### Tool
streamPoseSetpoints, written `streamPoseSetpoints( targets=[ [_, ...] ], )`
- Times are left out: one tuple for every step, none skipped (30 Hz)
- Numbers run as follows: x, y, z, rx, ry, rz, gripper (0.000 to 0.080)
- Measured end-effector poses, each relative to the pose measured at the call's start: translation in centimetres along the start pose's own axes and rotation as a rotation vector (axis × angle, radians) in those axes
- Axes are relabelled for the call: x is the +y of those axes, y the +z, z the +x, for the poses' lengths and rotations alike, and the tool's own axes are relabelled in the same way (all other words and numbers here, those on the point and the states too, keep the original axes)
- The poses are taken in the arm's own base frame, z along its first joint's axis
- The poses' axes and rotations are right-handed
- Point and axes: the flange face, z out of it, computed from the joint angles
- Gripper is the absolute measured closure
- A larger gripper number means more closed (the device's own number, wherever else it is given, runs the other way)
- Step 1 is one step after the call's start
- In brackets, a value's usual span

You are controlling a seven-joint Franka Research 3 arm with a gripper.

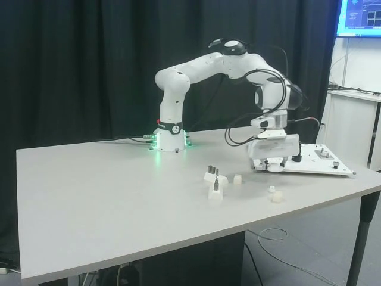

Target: Insert large gear.

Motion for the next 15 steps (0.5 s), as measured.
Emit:
streamPoseSetpoints(
  targets=[
    [-0.2, -0.3, -0.2, -0.003, 0.0, 0.003, 0.0206],
    [-0.4, -0.6, -0.4, -0.005, 0.0, 0.006, 0.0206],
    [-0.6, -0.9, -0.6, -0.007, 0.001, 0.01, 0.0206],
    [-0.8, -1.2, -0.8, -0.008, 0.002, 0.013, 0.0206],
    [-1.1, -1.6, -1.1, -0.011, 0.001, 0.017, 0.0206],
    [-1.3, -1.9, -1.4, -0.013, 0.0, 0.019, 0.0206],
    [-1.5, -2.2, -1.7, -0.016, -0.002, 0.021, 0.0206],
    [-1.8, -2.6, -2.0, -0.019, -0.005, 0.022, 0.0206],
    [-2.0, -2.9, -2.3, -0.021, -0.006, 0.023, 0.0206],
    [-2.3, -3.3, -2.6, -0.021, -0.005, 0.024, 0.0206],
    [-2.5, -3.6, -3.0, -0.022, -0.003, 0.024, 0.0206],
    [-2.8, -4.0, -3.4, -0.024, 0.0, 0.025, 0.0206],
    [-3.1, -4.3, -3.7, -0.025, 0.003, 0.026, 0.0206],
    [-3.4, -4.6, -4.2, -0.025, 0.003, 0.027, 0.0206],
    [-3.7, -5.0, -4.6, -0.024, 0.004, 0.027, 0.0206]
  ],
)
